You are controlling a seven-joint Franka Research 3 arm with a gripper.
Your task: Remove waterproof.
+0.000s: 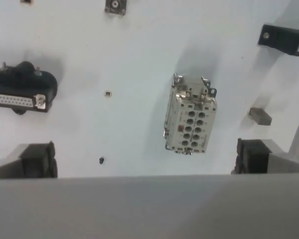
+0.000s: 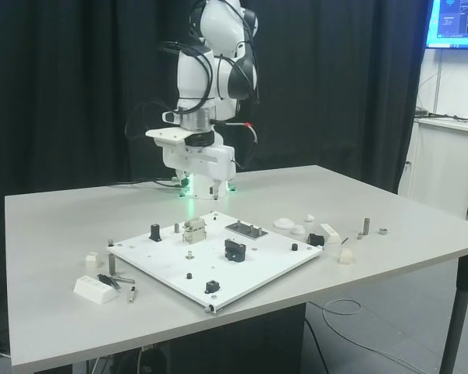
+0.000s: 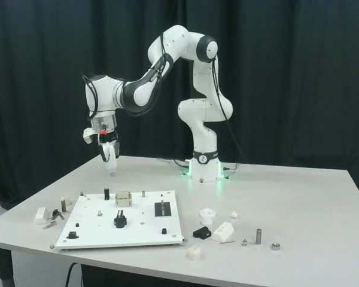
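White board (image 2: 249,269) sits on the grey table (image 2: 54,226) pretty much right under the gripper (image 1: 145,158). On it, down below the gripper, there's a black cable plug (image 1: 22,89), a black clip (image 1: 284,40) and a small grey block (image 1: 259,116). Loose bits lie on the table well away from the gripper: a white block (image 2: 93,288), white round caps (image 2: 292,226) and a metal pin (image 2: 366,226). Black curtain (image 2: 62,78) hangs behind it all.

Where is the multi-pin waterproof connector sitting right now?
The waterproof connector stands on the white board, near its far edge in both room views, between a short black post and a black plate, with the gripper hovering above.
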